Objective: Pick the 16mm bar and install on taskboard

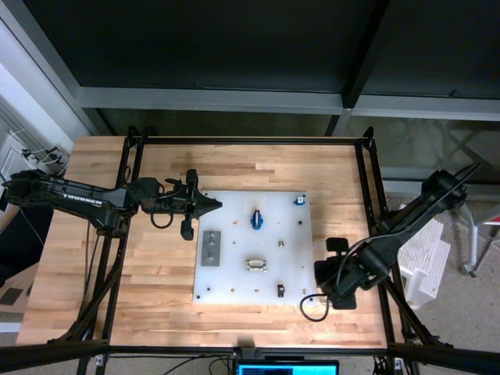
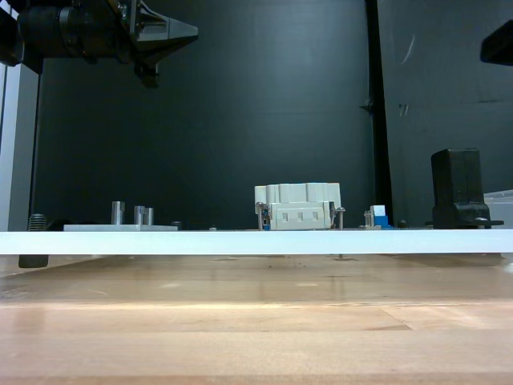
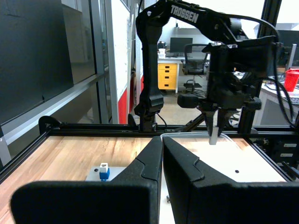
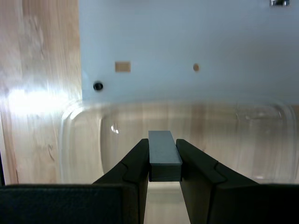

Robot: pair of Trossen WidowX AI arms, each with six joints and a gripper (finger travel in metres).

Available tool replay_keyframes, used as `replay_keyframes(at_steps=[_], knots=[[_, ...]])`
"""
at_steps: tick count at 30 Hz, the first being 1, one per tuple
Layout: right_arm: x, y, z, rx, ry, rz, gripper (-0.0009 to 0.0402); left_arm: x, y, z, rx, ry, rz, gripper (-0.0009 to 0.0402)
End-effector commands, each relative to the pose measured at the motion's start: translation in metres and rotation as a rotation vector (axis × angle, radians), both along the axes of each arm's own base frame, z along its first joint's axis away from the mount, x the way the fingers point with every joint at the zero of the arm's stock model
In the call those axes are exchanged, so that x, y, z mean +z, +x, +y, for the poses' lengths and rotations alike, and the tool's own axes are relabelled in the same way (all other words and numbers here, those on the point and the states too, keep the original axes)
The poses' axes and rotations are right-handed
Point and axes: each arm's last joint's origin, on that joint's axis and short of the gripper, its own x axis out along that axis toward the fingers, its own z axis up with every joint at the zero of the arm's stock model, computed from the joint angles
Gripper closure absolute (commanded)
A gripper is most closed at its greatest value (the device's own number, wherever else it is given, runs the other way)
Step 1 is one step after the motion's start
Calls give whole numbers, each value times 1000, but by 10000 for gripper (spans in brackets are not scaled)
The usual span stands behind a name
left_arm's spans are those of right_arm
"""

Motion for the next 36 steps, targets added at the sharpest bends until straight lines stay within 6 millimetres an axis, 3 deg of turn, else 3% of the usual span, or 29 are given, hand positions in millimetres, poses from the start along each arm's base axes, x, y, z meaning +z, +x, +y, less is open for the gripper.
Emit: replay_keyframes(at_steps=[1, 12, 36], knots=[[0, 12, 6, -12, -1, 1, 393, 0, 0, 0, 0, 0, 0, 393], [-4, 45, 21, -33, -8, 7, 393, 0, 0, 0, 0, 0, 0, 393], [-35, 57, 29, -33, -40, 44, 393, 0, 0, 0, 0, 0, 0, 393]])
